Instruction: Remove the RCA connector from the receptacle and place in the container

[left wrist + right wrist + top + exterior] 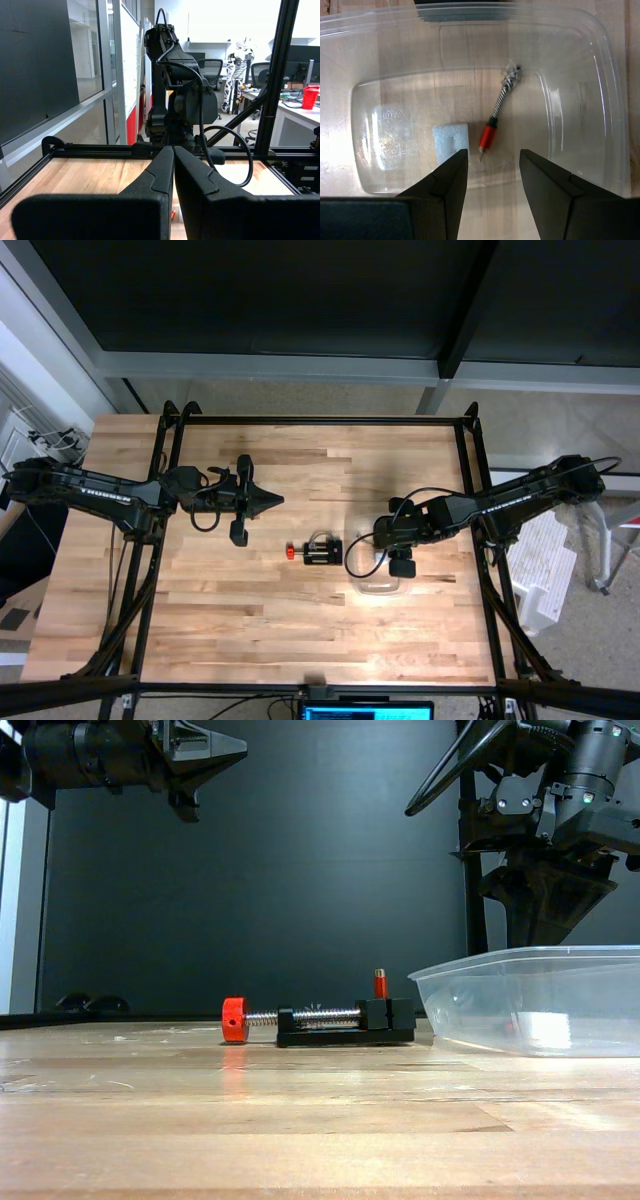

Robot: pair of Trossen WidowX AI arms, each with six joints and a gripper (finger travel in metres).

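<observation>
Right gripper (493, 152) hangs over the clear container (615, 100), jaws spread wide and holding nothing. The RCA connector (488, 137) lies flat on the container floor just ahead of the gap between the jaws: a red body with a braided lead running away from the fingertips. A small white foam cube (451, 140) sits just beside it, ahead of one jaw. The black receptacle (322, 550) with its red knob (291, 551) rests on the wooden table (250, 640) just outside the container. Left gripper (278, 500) is raised well apart from the receptacle, jaws pressed together, gripping nothing.
</observation>
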